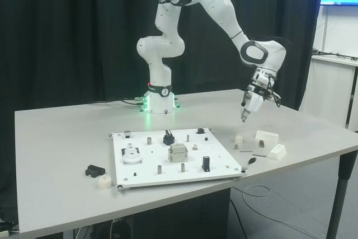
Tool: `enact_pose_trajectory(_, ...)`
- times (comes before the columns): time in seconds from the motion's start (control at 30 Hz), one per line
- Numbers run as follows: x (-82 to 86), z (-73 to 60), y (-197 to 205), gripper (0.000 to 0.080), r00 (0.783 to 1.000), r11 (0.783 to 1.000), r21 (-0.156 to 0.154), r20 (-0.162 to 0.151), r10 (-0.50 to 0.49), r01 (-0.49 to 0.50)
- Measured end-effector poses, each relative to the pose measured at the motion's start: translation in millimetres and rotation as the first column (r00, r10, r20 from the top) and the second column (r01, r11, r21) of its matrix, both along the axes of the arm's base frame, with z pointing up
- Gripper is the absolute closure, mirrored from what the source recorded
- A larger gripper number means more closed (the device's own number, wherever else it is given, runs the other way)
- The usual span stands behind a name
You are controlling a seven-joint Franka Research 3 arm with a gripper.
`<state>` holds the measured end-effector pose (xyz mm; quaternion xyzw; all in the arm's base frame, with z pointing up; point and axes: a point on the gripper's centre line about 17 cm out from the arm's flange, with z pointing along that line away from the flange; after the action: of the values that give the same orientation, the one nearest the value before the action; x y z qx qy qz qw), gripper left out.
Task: Place Ethernet.
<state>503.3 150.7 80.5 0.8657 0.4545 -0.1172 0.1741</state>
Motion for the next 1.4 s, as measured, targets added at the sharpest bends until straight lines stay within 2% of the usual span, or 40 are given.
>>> enact_pose_trajectory(0.13,3.4,-2.4,8,0.0725,1.0,0.999,0.017,0.002,-0.028,0.028)
enact_pose_trajectory(0.3,6.5,-3.4,11,0.0725,0.999,0.999,0.022,-0.004,-0.037,0.037)
enact_pose_trajectory(0.33,7.1,-3.4,12,0.0415,0.999,0.999,0.023,-0.005,-0.038,0.039)
enact_pose_trajectory(0.5,9.5,-3.2,12,0.0415,0.999,0.999,0.022,-0.007,-0.044,0.044)
enact_pose_trajectory(0.53,9.7,-3.1,12,0.0126,0.999,0.999,0.022,-0.008,-0.045,0.045)
enact_pose_trajectory(0.7,11.3,-2.0,13,0.0126,0.999,0.999,0.022,-0.009,-0.047,0.047)
enact_pose_trajectory(0.73,11.6,-1.7,14,0.0035,0.999,0.999,0.022,-0.009,-0.048,0.048)
enact_pose_trajectory(0.9,13.1,-0.8,15,0.0035,0.999,0.998,0.025,-0.009,-0.049,0.049)
enact_pose_trajectory(0.93,13.3,-0.6,16,0.0008,0.999,0.998,0.025,-0.009,-0.049,0.049)
enact_pose_trajectory(1.4,16.1,2.0,15,0.0003,0.999,0.999,0.02,-0.02,-0.04,0.04)
